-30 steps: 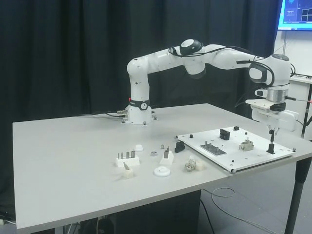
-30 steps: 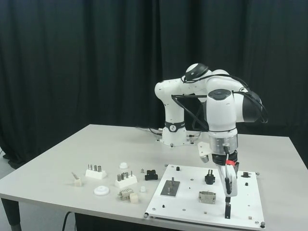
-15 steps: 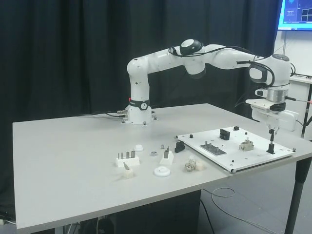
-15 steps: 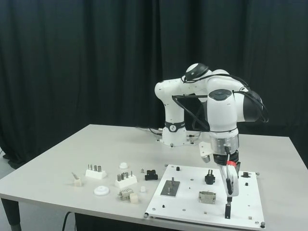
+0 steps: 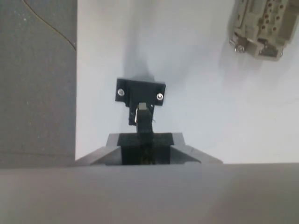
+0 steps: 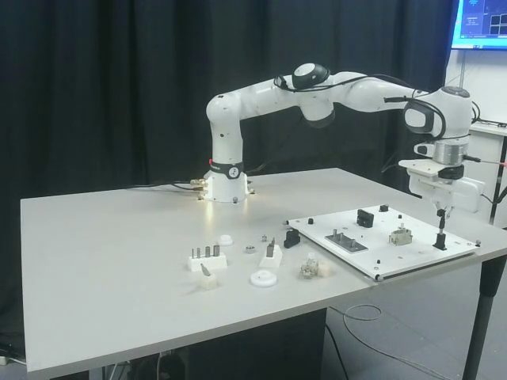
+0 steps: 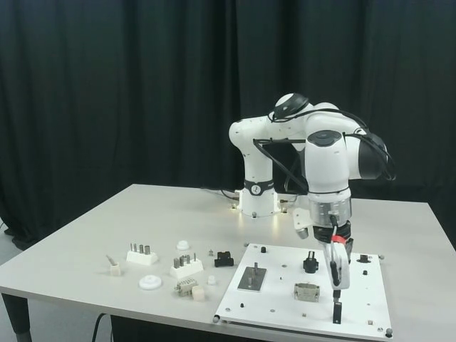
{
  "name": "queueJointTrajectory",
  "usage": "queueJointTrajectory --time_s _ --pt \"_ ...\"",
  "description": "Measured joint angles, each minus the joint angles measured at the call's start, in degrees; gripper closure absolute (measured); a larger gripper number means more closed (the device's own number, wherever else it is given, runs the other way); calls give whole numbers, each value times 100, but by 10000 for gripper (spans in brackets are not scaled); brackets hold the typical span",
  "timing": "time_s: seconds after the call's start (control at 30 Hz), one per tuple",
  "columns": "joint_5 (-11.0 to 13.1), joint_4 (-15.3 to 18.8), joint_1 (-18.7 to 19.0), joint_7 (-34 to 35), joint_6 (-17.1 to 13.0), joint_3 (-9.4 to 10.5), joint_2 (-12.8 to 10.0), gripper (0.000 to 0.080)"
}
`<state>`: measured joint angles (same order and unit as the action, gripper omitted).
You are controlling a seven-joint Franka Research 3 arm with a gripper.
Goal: Insert USB.
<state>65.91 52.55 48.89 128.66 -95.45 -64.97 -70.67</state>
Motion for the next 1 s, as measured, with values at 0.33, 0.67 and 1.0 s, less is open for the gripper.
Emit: queueJointTrajectory --time_s 0.33,0.67,1.0 --pt "0 0 -31 1 0 -72 0 752" --pt "13 0 -27 48 6 -68 0 752" --pt "18 0 -24 50 6 -63 0 752"
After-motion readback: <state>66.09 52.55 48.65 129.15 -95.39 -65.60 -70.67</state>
